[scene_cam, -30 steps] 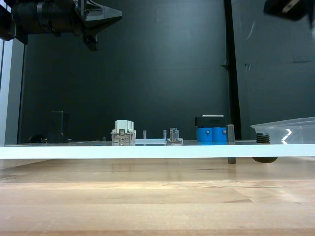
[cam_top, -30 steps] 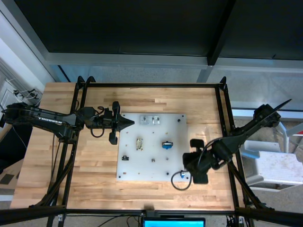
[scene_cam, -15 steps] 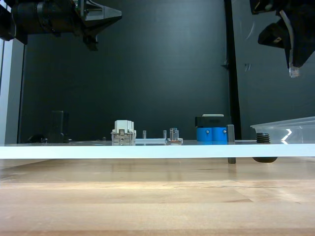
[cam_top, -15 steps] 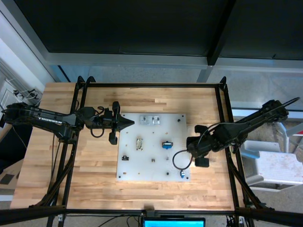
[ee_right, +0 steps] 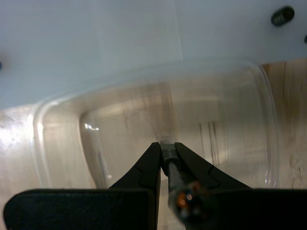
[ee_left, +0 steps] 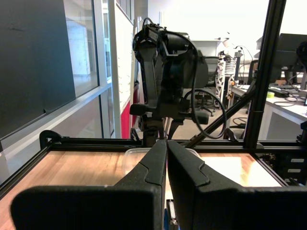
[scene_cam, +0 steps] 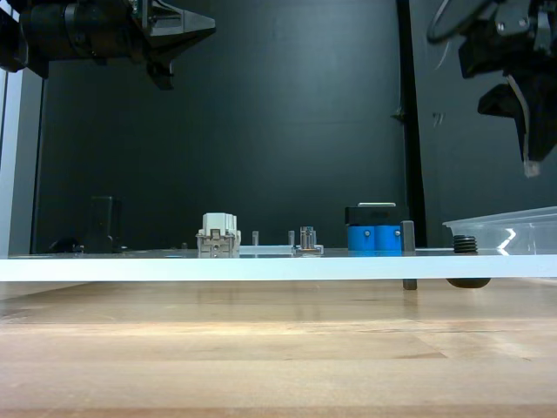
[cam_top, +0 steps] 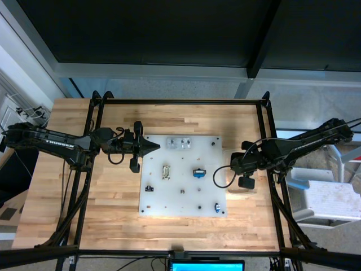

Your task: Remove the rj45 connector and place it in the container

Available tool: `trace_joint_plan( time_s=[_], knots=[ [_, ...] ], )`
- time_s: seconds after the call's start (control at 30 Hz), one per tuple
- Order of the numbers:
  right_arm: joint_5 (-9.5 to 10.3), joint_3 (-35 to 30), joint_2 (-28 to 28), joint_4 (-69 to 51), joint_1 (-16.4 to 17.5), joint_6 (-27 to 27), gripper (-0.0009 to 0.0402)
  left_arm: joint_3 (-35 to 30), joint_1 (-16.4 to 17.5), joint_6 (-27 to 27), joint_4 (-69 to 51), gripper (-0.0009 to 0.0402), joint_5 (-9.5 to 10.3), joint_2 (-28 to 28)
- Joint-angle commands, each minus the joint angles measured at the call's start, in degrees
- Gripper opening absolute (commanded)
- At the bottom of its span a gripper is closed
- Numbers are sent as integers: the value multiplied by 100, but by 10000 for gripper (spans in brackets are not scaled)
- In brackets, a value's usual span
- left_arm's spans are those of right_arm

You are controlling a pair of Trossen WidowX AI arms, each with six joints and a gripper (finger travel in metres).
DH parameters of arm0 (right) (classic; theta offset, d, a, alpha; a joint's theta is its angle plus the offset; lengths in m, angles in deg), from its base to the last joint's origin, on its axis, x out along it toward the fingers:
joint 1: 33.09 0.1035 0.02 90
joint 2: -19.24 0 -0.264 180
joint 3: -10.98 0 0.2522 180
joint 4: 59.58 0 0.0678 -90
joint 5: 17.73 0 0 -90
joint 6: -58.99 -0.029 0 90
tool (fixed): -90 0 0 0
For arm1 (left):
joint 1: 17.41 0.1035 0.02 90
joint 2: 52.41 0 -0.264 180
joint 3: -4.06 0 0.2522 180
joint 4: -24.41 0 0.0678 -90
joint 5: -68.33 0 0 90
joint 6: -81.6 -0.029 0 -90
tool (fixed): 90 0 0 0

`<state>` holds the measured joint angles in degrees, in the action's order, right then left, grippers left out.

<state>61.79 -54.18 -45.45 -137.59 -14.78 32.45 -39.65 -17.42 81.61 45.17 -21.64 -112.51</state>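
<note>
My right gripper (cam_top: 233, 167) is shut on the rj45 connector's black cable (ee_right: 169, 162) and hangs over the clear container (cam_top: 241, 191), which lies right of the white board (cam_top: 180, 195). The wrist view looks straight down into the container (ee_right: 225, 120), with the clear plug (ee_right: 164, 139) at the fingertips. From table height the plug (scene_cam: 528, 165) hangs above the container's rim (scene_cam: 500, 223). A loop of cable (cam_top: 216, 179) trails over the board's right edge. My left gripper (cam_top: 153, 145) is shut and empty, high over the board's left edge.
The board carries a grey connector (cam_top: 166, 171), a blue block (cam_top: 198, 173), a small blue socket (cam_top: 218, 208) near its front right corner and metal fittings (cam_top: 179, 143) at the back. A black frame (cam_top: 180, 102) surrounds the table.
My right gripper rose from the board's front right corner with the cable and swung back and right, until it came over the container. The left arm stayed still.
</note>
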Motion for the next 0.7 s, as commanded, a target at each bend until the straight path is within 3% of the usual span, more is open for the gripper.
trace_joint_plan(
  time_s=[0.03, 0.2, 0.7],
  knots=[
    [9, 149, 144, 2, -35, -20, 0, 0, 2, 0, 0, 1, 0, 0],
    [107, 295, 262, 4, -59, -24, 0, 0, 2, 0, 0, 1, 0, 0],
    [107, 339, 260, 28, -59, -20, 9, 0, 0, 0, 0, 1, 0, -2]
  ],
)
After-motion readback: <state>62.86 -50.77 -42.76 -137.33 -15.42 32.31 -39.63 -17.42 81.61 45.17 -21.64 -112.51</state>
